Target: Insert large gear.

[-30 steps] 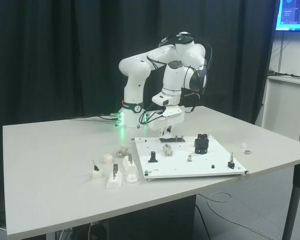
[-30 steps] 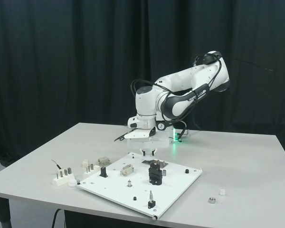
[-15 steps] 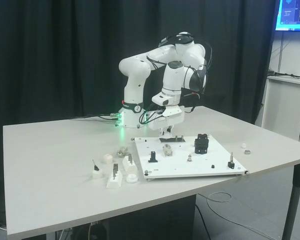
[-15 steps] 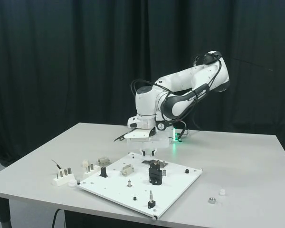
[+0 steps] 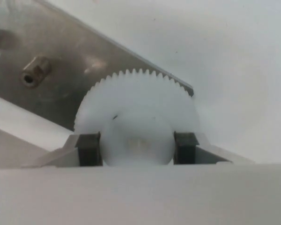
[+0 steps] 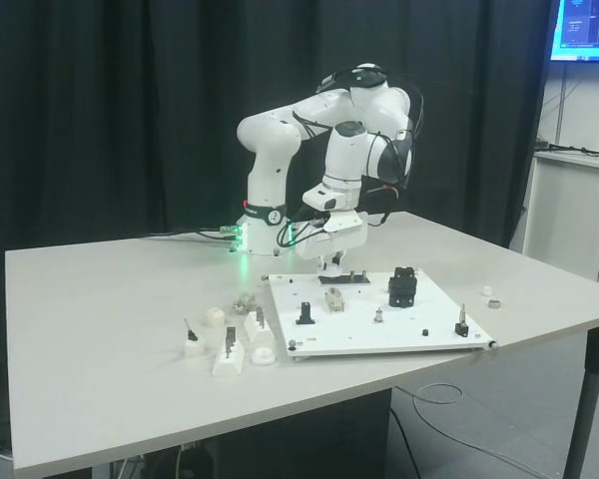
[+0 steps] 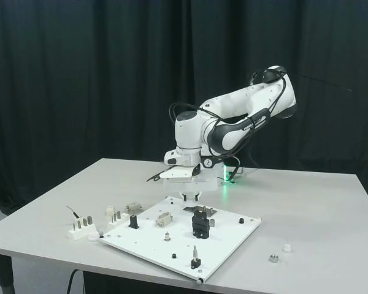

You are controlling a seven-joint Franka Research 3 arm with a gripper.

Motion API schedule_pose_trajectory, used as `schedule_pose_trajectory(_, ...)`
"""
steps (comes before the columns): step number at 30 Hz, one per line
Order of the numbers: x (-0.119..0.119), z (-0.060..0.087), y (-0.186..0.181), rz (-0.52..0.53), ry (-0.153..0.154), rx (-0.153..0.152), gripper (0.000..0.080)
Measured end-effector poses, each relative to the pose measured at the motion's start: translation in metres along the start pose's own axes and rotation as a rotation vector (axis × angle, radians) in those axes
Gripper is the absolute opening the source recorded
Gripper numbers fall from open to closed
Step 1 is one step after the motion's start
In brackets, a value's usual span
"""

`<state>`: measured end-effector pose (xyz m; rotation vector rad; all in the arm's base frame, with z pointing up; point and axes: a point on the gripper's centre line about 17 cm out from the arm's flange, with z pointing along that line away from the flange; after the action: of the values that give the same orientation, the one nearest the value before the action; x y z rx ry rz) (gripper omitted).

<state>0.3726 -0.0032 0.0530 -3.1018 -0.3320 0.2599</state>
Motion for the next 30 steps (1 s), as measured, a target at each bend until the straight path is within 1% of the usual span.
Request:
schedule_pose_trajectory(11, -0.001, 0.000, -0.008, -0.009, -0.006, 0.015, 0.0331)
schedule_pose_trajectory(30, -0.003, 0.000, -0.012, -0.012, -0.012, 0.024, 0.0331)
